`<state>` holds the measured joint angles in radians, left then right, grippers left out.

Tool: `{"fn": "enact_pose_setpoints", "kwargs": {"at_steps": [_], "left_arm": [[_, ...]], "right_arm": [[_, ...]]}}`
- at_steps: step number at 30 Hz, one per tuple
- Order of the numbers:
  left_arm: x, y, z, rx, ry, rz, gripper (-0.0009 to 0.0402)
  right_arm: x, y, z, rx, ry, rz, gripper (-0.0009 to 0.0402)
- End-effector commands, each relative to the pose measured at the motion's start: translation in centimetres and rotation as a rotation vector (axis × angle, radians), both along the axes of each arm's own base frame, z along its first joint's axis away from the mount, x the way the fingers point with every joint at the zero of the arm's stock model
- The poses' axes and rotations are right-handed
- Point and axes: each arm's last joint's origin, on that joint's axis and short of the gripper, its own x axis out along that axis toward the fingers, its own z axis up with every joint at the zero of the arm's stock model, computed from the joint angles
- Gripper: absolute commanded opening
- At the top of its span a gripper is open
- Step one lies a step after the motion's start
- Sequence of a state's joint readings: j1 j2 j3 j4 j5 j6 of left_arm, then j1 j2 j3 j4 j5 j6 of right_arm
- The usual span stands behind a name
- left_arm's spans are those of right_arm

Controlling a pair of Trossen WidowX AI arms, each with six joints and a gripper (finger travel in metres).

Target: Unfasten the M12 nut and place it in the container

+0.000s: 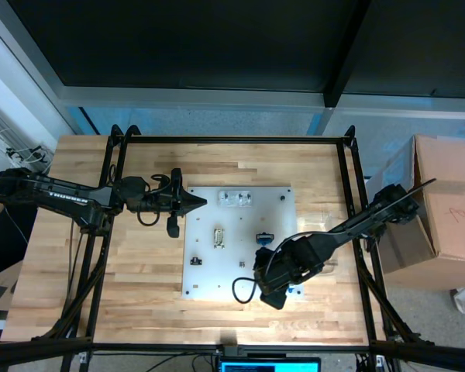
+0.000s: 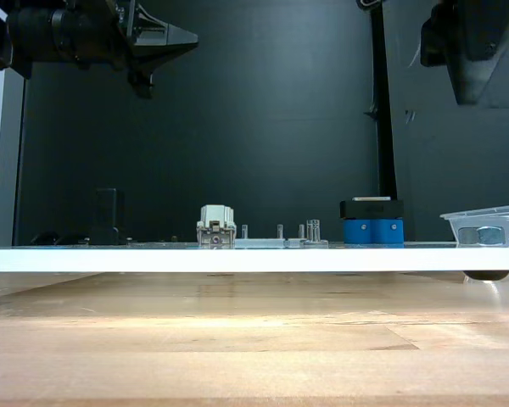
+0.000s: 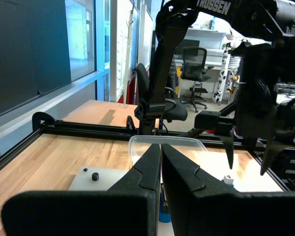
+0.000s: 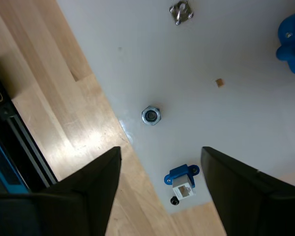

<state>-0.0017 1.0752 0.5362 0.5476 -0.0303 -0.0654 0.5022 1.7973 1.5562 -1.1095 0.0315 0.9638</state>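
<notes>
The small silver M12 nut (image 4: 151, 115) sits on its stud on the flat white task board (image 1: 217, 279), close to the board's near right edge, with the stud's dark end showing through its hole. In the low view the nut lies low against the board, and the clear plastic container (image 2: 488, 212) rises behind it, so that it only seems to lie inside.

The right gripper (image 1: 273, 293) hangs above that same near right edge of the board, raised well clear of it and pointing down. Its two black fingers (image 4: 96, 191) are spread wide and touch nothing. From the wrist camera the nut shows just ahead of the gap between them.

The left gripper (image 1: 195, 203) is held high over the board's far left edge, level with the pale wooden desk (image 1: 147, 263) and pointing to the right. Its black fingers (image 3: 147, 172) are pressed together and carry nothing.

A small blue bracket holding a white plug (image 4: 182, 180) stands near the nut at the board's near right corner. A blue block with a black cap (image 2: 371, 222) and a pale grey connector housing (image 2: 216, 227) stand towards the middle of the board.
</notes>
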Motion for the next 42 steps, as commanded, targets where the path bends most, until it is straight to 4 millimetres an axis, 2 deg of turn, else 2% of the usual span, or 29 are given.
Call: {"fn": "enact_pose_setpoints", "kwargs": {"at_steps": [1,5,23,42], "left_arm": [[0.0,0.0,0.0,0.0,0.0,0.0,0.0],[0.0,0.0,0.0,0.0,0.0,0.0,0.0],[0.0,0.0,0.0,0.0,0.0,0.0,0.0],[0.0,0.0,0.0,0.0,0.0,0.0,0.0]], "right_arm": [[0.1,0.1,-0.4,-0.003,0.015,-0.02,0.0252],[0.0,0.0,-0.8,-0.011,0.022,-0.024,0.0252],[2.3,1.2,-5.9,-0.019,0.112,-0.022,0.0208],[2.0,1.2,-7.7,-0.039,0.138,-0.001,0.0074]]}}
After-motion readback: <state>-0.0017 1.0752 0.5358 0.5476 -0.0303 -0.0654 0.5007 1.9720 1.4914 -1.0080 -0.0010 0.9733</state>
